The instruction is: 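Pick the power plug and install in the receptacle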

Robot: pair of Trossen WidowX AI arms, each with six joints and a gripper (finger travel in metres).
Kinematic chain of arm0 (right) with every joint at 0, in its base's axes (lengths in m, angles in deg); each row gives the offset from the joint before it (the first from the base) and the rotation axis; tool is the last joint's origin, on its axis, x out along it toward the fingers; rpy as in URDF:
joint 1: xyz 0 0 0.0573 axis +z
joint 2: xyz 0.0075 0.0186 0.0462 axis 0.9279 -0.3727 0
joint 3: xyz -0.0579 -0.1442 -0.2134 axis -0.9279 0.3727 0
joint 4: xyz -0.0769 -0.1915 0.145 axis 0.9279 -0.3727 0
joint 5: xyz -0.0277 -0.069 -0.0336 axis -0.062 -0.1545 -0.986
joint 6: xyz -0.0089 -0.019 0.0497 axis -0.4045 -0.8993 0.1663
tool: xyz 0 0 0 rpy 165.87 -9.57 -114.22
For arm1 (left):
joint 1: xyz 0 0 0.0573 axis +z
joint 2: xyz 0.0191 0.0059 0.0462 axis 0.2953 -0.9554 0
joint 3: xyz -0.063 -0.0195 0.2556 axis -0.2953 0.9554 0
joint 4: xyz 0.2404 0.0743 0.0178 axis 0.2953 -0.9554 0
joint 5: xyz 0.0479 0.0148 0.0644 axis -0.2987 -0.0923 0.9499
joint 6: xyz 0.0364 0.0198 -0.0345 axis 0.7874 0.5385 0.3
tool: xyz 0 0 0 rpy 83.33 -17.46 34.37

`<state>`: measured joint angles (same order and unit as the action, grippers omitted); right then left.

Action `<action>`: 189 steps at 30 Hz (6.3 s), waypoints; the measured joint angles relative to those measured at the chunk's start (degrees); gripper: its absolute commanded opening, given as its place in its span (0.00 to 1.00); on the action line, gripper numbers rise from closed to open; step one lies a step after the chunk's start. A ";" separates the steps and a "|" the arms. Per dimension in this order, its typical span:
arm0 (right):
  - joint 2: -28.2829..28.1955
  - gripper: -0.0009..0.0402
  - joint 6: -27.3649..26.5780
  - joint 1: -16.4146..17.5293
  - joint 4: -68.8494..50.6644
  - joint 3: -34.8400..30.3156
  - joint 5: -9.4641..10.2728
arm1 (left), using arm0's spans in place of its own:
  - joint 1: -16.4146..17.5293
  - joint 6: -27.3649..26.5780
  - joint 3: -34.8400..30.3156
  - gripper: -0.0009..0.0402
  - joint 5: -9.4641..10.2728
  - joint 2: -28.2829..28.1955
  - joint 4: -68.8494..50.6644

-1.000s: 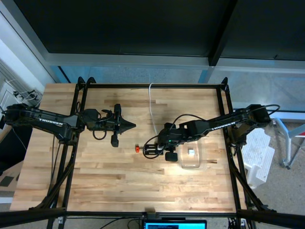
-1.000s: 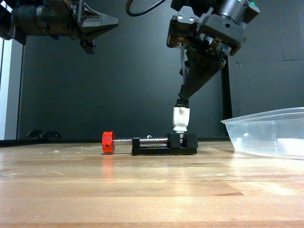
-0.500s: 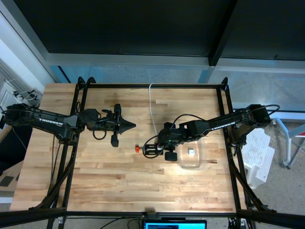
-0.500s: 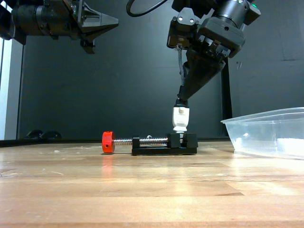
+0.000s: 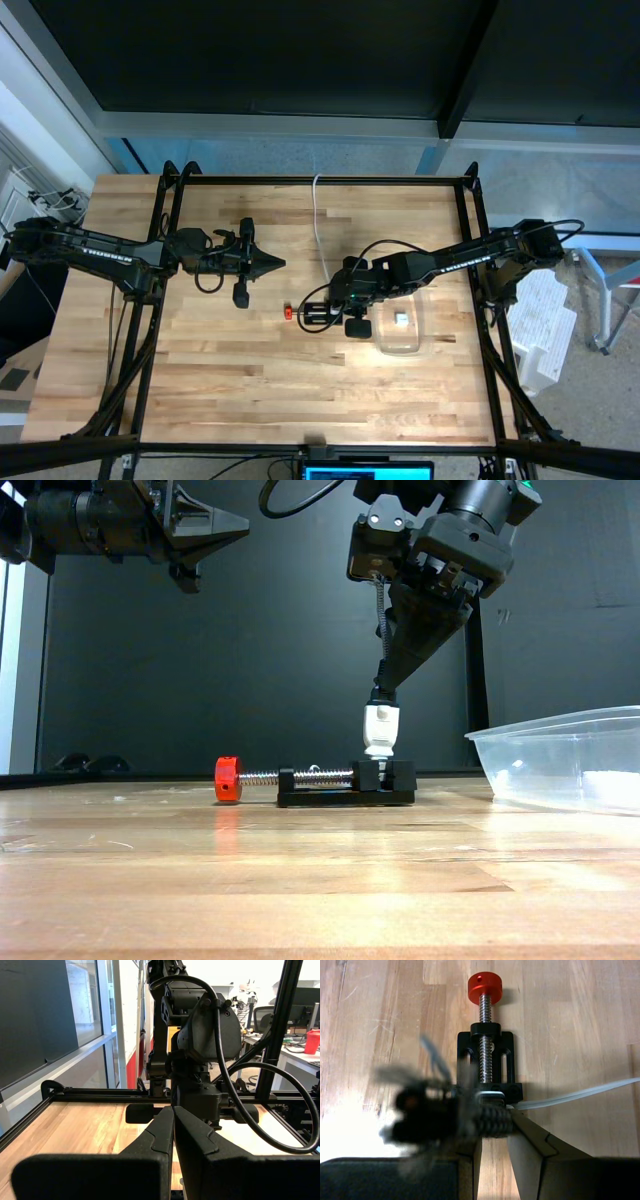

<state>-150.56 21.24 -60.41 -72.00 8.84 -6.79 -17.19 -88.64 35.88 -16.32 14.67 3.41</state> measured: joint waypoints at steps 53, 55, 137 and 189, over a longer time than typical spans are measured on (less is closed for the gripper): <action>20.96 0.13 -0.94 0.07 -2.49 2.21 -4.92 | 0.00 0.00 0.00 0.02 0.00 0.00 0.02; 23.28 0.07 -1.55 -0.31 -0.33 3.98 -4.63 | 0.00 0.00 -0.02 0.02 -0.02 0.00 0.00; 42.86 0.02 -0.85 -8.57 57.00 38.80 4.11 | 0.00 0.02 0.00 0.02 -0.02 0.00 0.02; 42.86 0.02 -1.25 -8.57 55.87 38.82 4.13 | 0.00 0.00 -0.02 0.02 0.00 0.00 0.02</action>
<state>-107.70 20.00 -68.98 -16.14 47.66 -2.66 -17.19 -88.64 35.85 -16.32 14.67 3.43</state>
